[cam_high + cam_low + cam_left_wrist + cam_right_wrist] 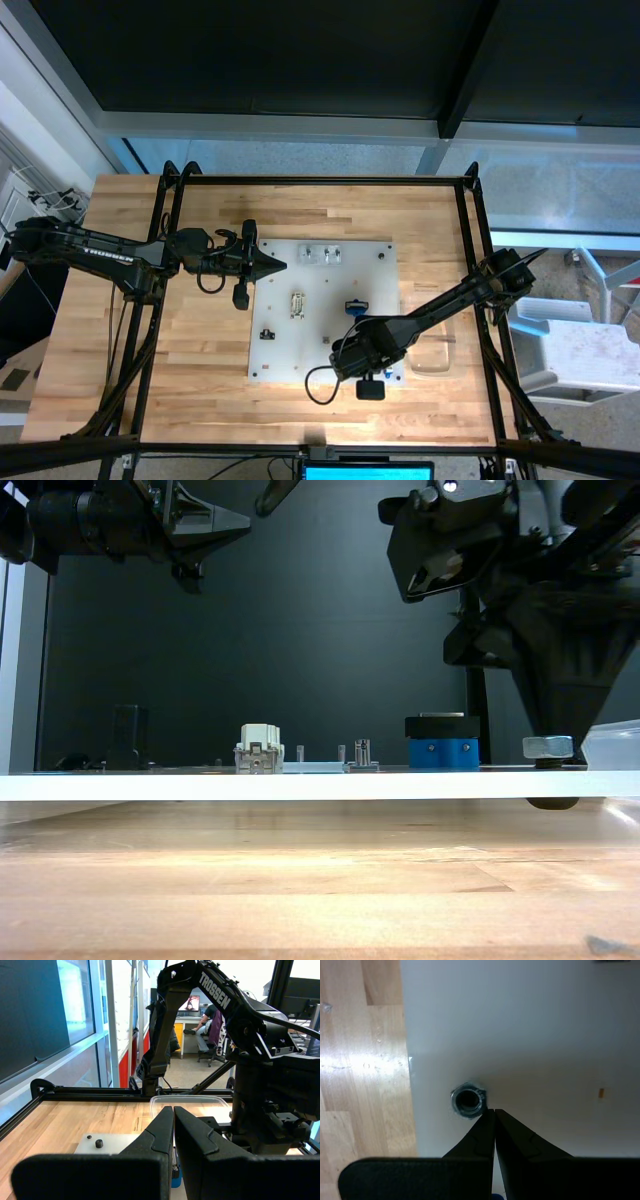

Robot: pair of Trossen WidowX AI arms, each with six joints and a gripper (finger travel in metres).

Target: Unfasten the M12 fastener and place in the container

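Observation:
The small silver nut [547, 747] sits on its stud near the white board's [290, 345] near right edge, a strip of black stud showing beneath it. My right gripper [494, 1111] points straight down there, shut with nothing between its fingers. Its tips rest just beside the nut [468, 1100], not around it. In the low view the right gripper [548, 730] stands directly over the nut. The clear container [432, 356] lies on the table off the board's right edge and looks empty. My left gripper [278, 265] hovers shut over the board's far left edge, holding nothing.
A blue block [441, 750], a white connector [258, 752] and small silver posts [362, 750] stand on the board. The right arm [420, 318] slants across the board's right side, over the container. A black frame [320, 181] rims the wooden table.

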